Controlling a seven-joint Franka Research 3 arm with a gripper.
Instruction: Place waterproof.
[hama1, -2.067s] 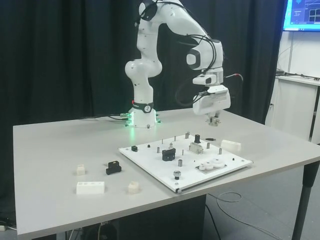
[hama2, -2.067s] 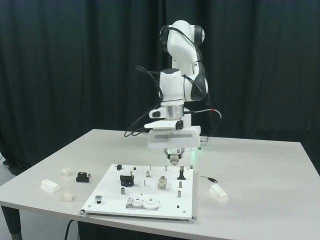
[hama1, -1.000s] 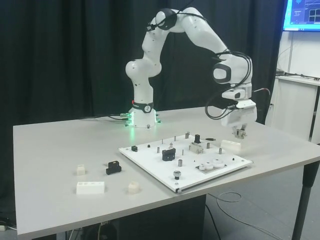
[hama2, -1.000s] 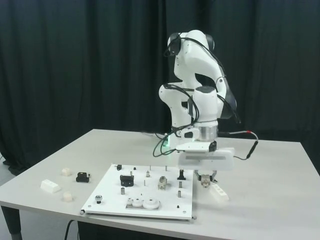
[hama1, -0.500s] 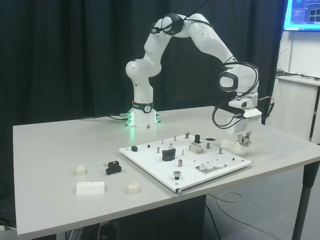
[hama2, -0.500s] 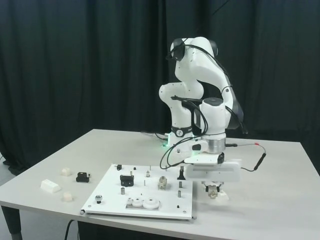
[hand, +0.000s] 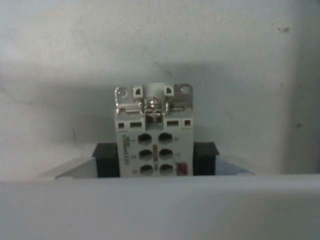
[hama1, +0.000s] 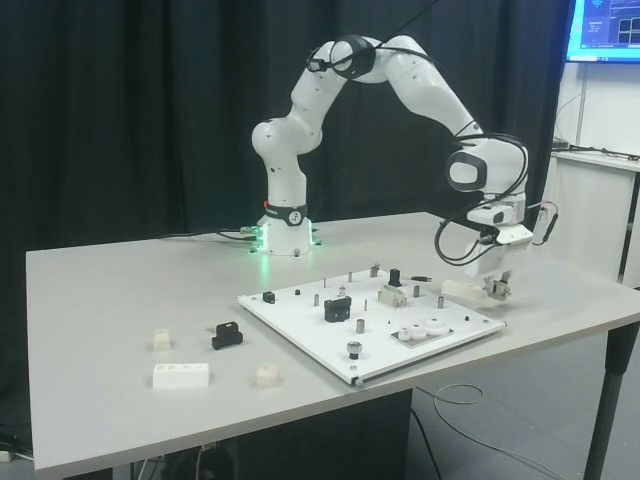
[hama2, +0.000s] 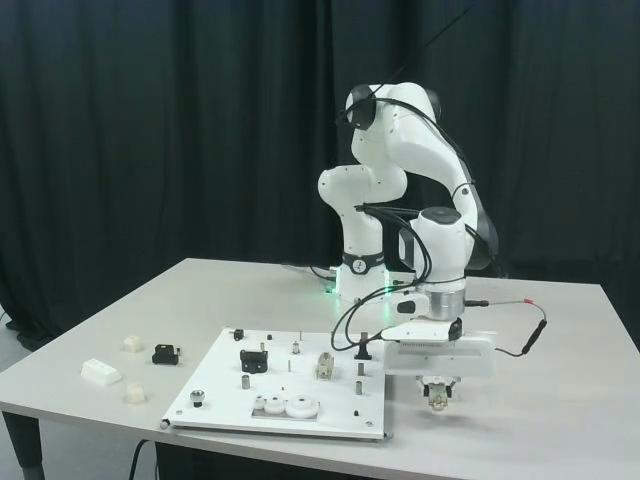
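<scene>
- First room view: grey worktop (hama1: 120, 290) carries one white board (hama1: 300, 318); three white blocks and one black piece lie beside it; jaws (hama1: 497, 289) low by the white waterproof connector (hama1: 462, 290).
- Second room view: the connector is hidden behind the jaws.
- Wrist view: one connector (hand: 154, 132) sits clamped between both black fingers (hand: 106, 159).

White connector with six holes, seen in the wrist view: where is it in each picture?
Wrist view: white connector at centre, between the gripper's jaws.
First room view: small, just right of the white board.
Second room view: right of the board, under the wrist.
Shared landmark: the white board.
</scene>
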